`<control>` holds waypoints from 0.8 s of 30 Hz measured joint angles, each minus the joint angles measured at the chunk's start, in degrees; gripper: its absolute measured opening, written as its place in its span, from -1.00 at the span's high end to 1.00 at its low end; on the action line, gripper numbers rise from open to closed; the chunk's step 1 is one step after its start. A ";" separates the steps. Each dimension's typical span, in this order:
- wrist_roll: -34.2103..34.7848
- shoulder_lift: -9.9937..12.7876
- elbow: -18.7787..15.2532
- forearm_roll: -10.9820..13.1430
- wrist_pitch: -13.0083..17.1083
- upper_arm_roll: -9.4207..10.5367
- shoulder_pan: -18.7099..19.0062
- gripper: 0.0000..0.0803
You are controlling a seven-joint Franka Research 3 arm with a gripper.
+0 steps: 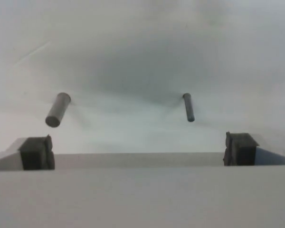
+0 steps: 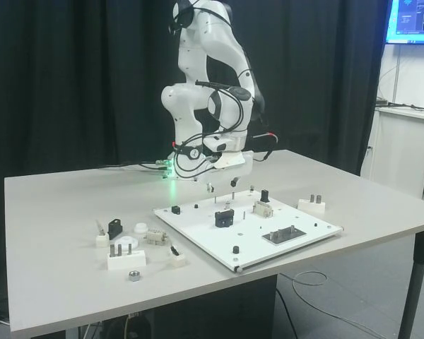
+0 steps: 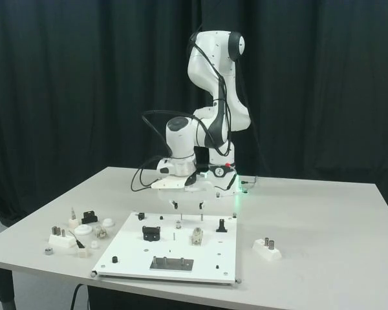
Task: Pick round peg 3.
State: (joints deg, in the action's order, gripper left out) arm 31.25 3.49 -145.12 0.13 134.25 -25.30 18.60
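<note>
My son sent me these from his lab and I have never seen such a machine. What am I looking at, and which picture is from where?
It is a white robot arm bolted on a grey table. Two pictures come from cameras in the room. The third looks down from the arm's wrist, past its claw, whose two black fingertips stand apart, holding nothing. Below them two grey pegs stand up from a white board. The board also carries small black and grey parts. Beside it lie small white blocks with more pegs.
</note>
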 joint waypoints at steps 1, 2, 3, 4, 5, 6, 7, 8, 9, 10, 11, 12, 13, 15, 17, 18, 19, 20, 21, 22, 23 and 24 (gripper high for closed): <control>0.00 -0.19 0.03 -0.04 0.01 -0.01 -0.01 -0.99; 0.00 -0.37 0.07 -0.08 0.01 -0.02 -0.01 -0.99; 0.00 -0.56 0.10 -0.13 0.02 -0.04 -0.02 -0.99; 0.00 -0.76 0.14 -0.17 0.02 -0.06 -0.02 -0.99; 0.01 -0.96 0.18 -0.22 0.02 -0.07 -0.03 -0.99; 0.01 -1.16 0.22 -0.28 0.02 -0.09 -0.03 -0.99; 0.03 -1.36 0.26 -0.36 0.02 -0.10 -0.04 -0.99; 0.04 -1.58 0.31 -0.46 0.02 -0.12 -0.04 -0.99; 0.05 -1.81 0.36 -0.55 0.02 -0.13 -0.05 -0.99; 0.07 -2.03 0.42 -0.62 0.02 -0.14 -0.06 -0.99; 0.07 -2.26 0.49 -0.68 0.03 -0.14 -0.07 -0.99; 0.08 -2.51 0.57 -0.77 0.03 -0.14 -0.08 -0.99; 0.08 -2.79 0.67 -0.87 0.03 -0.14 -0.09 -0.99; 0.09 -3.33 0.84 -1.06 0.02 -0.15 -0.11 -0.99; 0.13 -3.94 1.03 -1.50 0.02 -0.16 -0.12 -0.99; 0.17 -4.21 1.08 -1.74 0.02 -0.16 -0.12 -0.99; 0.25 -4.55 1.14 -2.02 0.02 -0.16 -0.12 -0.99; 0.31 -4.85 1.18 -2.20 0.02 -0.16 -0.12 -0.99; 0.39 -5.16 1.21 -2.42 0.02 -0.16 -0.12 -0.99; 0.48 -5.46 1.23 -2.67 -0.01 -0.16 -0.12 -0.99; 0.60 -5.77 1.25 -2.94 -0.02 -0.16 -0.12 -0.99; 0.74 -6.09 1.27 -3.18 -0.04 -0.16 -0.12 -0.99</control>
State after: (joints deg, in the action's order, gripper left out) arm 31.99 -2.60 -143.85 -3.05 134.21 -25.46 18.48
